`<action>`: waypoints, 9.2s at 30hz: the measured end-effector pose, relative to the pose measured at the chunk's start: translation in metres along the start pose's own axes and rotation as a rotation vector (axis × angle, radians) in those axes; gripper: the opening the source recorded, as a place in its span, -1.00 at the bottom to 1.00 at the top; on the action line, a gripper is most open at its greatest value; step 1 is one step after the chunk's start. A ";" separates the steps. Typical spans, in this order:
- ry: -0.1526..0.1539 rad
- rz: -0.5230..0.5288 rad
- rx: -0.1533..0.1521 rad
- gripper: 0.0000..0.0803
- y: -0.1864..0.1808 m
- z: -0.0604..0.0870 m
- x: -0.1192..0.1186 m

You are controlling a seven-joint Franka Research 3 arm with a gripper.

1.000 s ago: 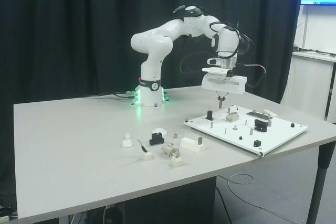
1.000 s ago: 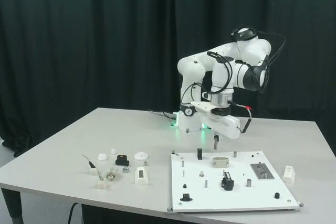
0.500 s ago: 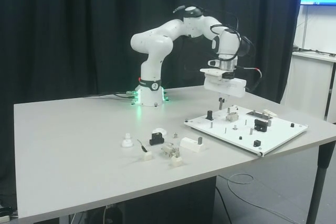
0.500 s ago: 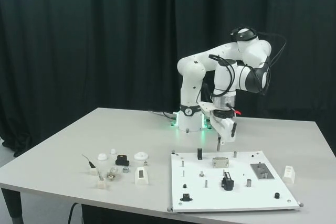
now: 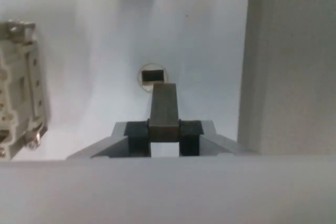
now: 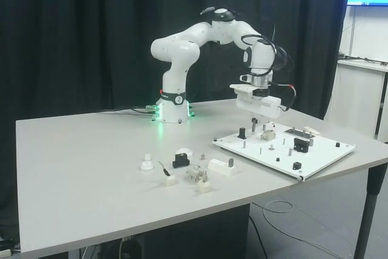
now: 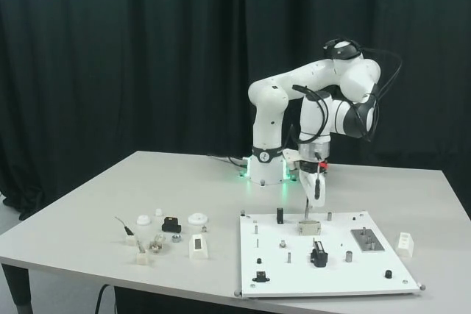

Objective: Insert square peg 3.

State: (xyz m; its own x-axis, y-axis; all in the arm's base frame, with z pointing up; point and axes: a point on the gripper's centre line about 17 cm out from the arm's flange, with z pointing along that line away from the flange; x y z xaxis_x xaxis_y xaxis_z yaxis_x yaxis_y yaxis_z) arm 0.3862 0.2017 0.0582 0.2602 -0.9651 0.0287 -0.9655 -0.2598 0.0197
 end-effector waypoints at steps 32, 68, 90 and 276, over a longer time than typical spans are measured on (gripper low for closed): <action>0.005 0.038 0.041 -0.72 -0.005 0.002 0.004; 0.008 0.072 0.060 -0.72 -0.008 0.006 0.006; -0.012 0.074 0.058 -0.72 -0.007 0.006 0.001; -0.154 0.128 0.039 -0.72 -0.007 0.005 0.006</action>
State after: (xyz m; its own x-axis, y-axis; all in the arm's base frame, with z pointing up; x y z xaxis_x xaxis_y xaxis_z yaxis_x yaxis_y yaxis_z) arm 0.3946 0.1977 0.0535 0.1337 -0.9831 -0.1252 -0.9910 -0.1332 -0.0130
